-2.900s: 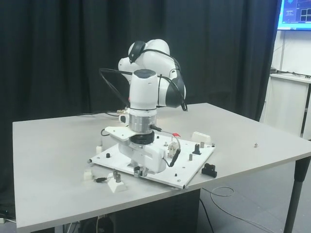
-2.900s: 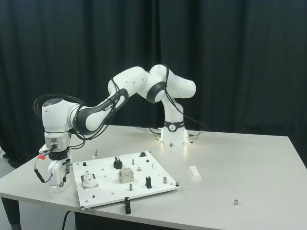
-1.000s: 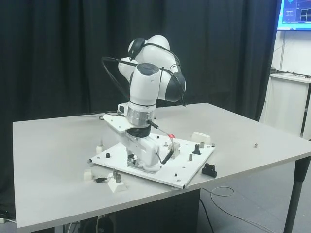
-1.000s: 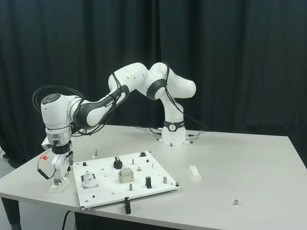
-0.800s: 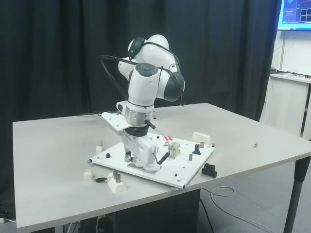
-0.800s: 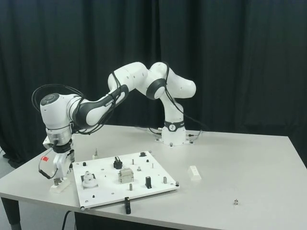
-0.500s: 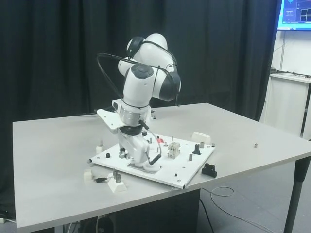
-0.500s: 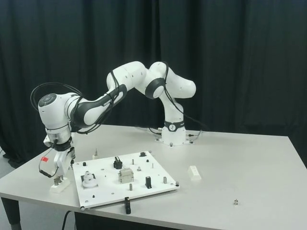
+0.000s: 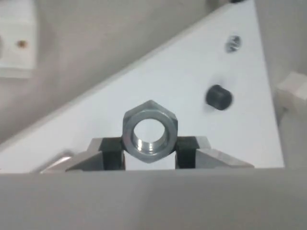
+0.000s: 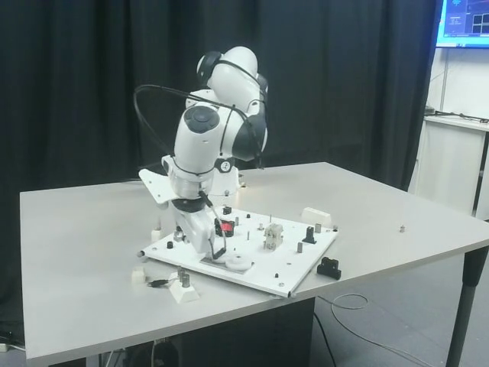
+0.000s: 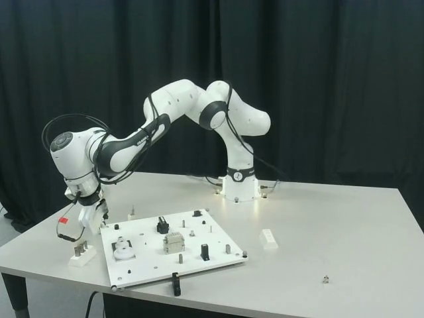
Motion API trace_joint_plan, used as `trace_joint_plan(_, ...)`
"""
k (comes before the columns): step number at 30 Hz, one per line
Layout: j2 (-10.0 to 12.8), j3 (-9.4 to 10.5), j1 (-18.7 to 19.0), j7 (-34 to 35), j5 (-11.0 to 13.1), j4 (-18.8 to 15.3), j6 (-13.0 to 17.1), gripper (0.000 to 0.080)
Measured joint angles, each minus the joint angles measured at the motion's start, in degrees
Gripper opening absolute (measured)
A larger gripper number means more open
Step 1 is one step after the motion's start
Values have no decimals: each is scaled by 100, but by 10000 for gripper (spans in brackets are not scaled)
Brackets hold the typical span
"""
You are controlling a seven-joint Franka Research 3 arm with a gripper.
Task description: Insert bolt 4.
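In the wrist view my gripper (image 9: 149, 152) is shut on a grey hexagonal bolt (image 9: 149, 132) with a round hollow in its end, one black pad on each side. Below it lies the white board (image 9: 192, 81) near a corner, with a black peg (image 9: 219, 97). From the room, the gripper (image 10: 179, 237) (image 11: 103, 226) hangs tilted just above the board's (image 10: 306, 256) (image 11: 149, 265) end nearest the white holder block (image 10: 183, 291) (image 11: 81, 257). Another upright bolt (image 10: 182, 276) stands in that block.
On the board stand a white gear (image 10: 239, 264) (image 11: 121, 252), a grey connector (image 10: 271, 234) (image 11: 173, 242) and several small pegs. A black clip (image 10: 330, 267) (image 11: 176, 283), a small white box (image 10: 315, 216) (image 11: 268, 238) and a loose small bolt (image 10: 402, 227) (image 11: 324, 279) lie on the table.
The gripper has risen from the white holder block, tilted, and swung with the bolt over to the near end of the board.
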Motion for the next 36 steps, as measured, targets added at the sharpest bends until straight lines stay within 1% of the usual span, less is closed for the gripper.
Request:
trace_joint_plan(7,-410,18,36,-24,-44,-705,106,223)
trace_joint_plan(12,-746,18,85,-277,-52,-1269,382,223)
trace_joint_plan(16,-1055,17,151,-698,-55,-1806,810,223)
trace_joint_plan(26,-1833,15,357,-1695,-57,-3231,2124,223)
trace_joint_plan(31,-2163,-4,454,-2139,-64,-3839,2738,223)
trace_joint_plan(36,-2434,-26,534,-2563,-135,-4328,3239,223)
